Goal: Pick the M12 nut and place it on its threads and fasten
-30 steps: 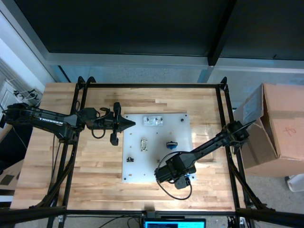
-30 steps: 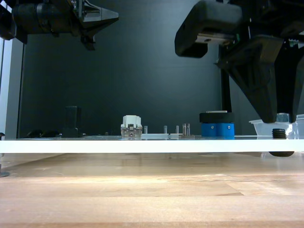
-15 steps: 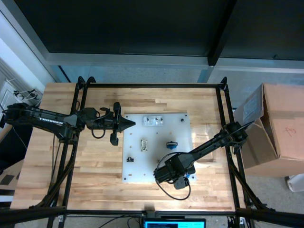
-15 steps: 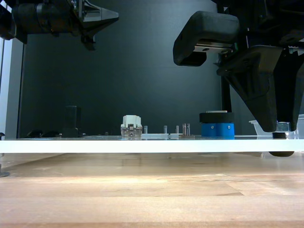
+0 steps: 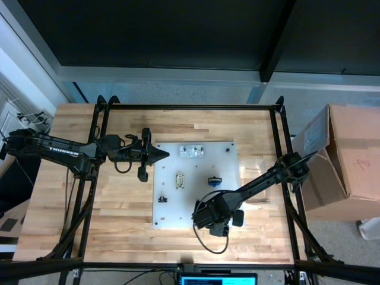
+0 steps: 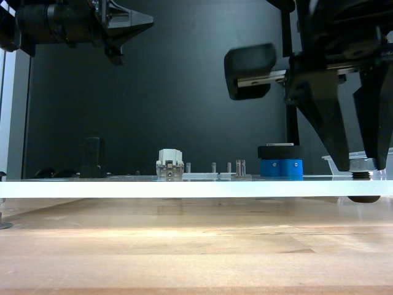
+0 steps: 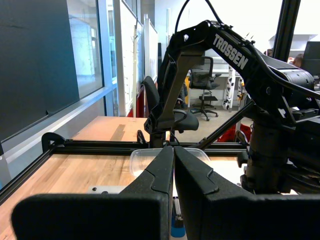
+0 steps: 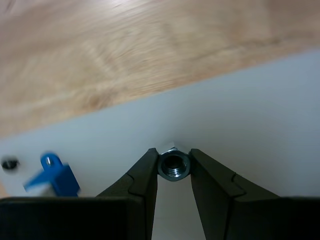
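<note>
The white board [image 5: 178,202] lies on the wooden table [image 5: 107,225]. On it stand a grey connector [image 6: 170,166], a few small pins [image 6: 237,166] and a blue block with a black cap [image 6: 280,162]. A clear tray [image 6: 334,163] sits behind the board's right end, and a cardboard box [image 5: 344,160] stands off the table to the right. From above, the right arm's own body covers the stud and the nut.

The left gripper [image 7: 173,150] hangs high over the board's far left edge, well apart from everything, its 2 fingers pressed together with only a thin seam between them.

The right gripper [image 6: 361,166] points straight down at the board's near right edge, its 2 fingers [image 8: 145,172] narrowed onto the silver nut [image 8: 173,165] and touching opposite sides of it. In the low view the nut sits on top of its black stud [image 6: 362,176], with a few ribs showing beneath. The nut lies flat, its bore upright and facing the wrist camera. A blue piece [image 8: 52,177] lies near it on the board.
</note>
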Controlling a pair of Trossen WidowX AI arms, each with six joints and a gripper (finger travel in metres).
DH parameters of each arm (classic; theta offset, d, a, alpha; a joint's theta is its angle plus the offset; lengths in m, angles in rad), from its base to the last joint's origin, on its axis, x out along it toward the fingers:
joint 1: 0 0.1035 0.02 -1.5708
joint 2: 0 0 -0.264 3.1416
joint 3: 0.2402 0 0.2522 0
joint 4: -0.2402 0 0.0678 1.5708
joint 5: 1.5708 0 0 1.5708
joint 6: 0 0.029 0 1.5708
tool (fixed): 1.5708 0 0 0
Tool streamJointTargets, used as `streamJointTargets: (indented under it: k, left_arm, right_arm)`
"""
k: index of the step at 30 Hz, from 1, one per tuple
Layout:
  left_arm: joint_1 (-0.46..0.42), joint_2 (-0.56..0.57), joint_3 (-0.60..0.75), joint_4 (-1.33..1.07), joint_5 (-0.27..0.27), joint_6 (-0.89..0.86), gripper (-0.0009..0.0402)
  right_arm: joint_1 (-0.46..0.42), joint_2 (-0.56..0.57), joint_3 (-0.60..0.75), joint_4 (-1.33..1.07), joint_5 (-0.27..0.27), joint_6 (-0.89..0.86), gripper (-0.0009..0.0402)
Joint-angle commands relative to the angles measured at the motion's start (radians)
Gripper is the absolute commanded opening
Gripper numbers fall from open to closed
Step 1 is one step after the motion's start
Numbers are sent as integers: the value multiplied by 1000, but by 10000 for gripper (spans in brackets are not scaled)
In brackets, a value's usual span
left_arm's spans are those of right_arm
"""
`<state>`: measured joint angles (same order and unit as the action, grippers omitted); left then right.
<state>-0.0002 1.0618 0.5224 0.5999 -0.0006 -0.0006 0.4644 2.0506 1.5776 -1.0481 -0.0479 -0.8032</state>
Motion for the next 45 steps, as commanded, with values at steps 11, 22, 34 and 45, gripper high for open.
streamJointTargets:
  k: [11,22,34,45]
  left_arm:
    - [0,0,0,0,0,0,0]
    - [0,0,0,0,0,0,0]
    - [0,0,0,0,0,0,0]
    - [0,0,0,0,0,0,0]
  right_arm:
    - [0,-1,1,-2,0,744,28]
    - [0,-1,1,0,1,1468,28]
    - [0,-1,1,0,2,2294,27]
    - [0,-1,1,0,3,2971,27]
